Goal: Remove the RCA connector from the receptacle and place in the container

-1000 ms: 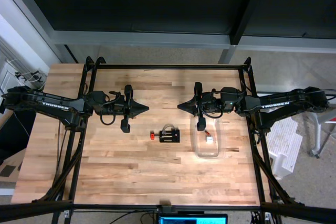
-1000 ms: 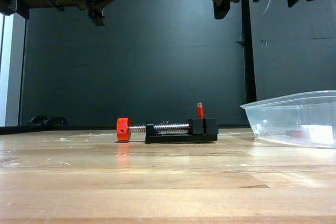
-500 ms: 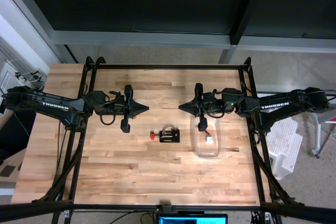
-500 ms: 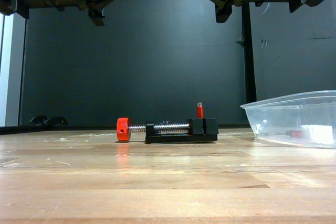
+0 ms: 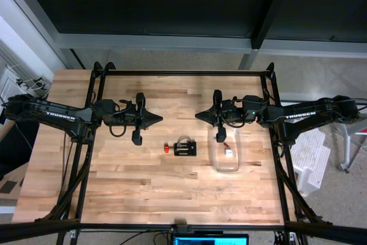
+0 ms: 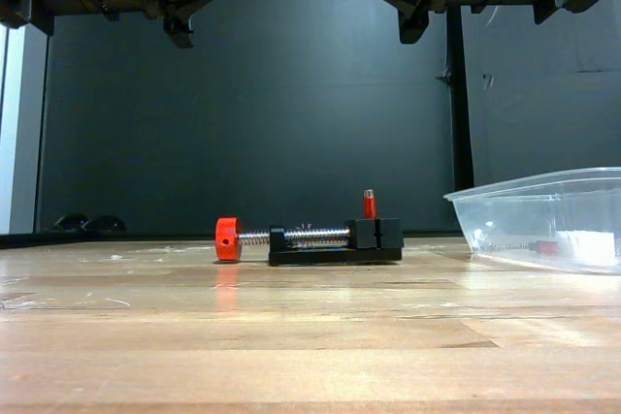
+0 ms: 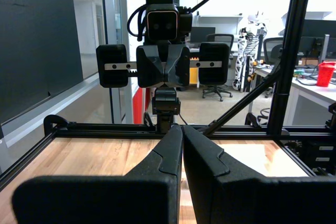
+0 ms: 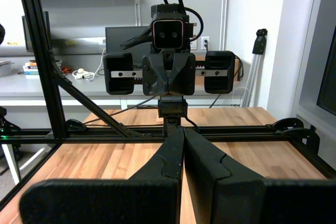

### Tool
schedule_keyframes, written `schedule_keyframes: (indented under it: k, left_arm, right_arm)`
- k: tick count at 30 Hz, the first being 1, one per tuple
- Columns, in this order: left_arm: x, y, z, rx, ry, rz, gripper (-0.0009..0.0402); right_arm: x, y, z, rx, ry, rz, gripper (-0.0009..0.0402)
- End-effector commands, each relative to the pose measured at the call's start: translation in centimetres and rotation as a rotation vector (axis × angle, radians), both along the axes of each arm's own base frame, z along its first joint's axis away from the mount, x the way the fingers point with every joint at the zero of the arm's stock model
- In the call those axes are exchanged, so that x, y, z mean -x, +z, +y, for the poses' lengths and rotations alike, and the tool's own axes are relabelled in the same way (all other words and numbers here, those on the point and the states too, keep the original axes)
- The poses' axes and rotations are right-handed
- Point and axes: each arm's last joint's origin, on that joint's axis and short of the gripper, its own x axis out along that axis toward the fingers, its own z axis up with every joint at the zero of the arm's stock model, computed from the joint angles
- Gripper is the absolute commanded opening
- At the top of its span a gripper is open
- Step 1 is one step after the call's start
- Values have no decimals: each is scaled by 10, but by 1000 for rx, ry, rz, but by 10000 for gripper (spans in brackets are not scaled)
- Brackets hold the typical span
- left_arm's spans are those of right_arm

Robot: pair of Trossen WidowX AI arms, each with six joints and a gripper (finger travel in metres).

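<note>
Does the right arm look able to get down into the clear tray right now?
Probably yes. The right gripper hangs shut, high beside the clear tray, which has no lid. The left gripper is parked high, shut, well to the left.

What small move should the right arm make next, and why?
Probably no new grasp: no braided cable rises from the vise. What is likely the connector lies in the tray near the white block. The left gripper and right gripper hang shut, high above the table.
</note>
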Motion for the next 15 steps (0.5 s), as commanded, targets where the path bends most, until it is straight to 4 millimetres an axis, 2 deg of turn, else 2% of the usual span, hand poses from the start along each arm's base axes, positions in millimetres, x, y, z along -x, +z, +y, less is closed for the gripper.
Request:
schedule_keyframes:
  k: [1, 15]
  left_arm:
    - [0, 0, 0, 0, 0, 0, 0]
    - [0, 0, 0, 0, 0, 0, 0]
  right_arm:
    - [0, 0, 0, 7, -1, 0, 0]
    - [0, 0, 0, -2, 0, 0, 0]
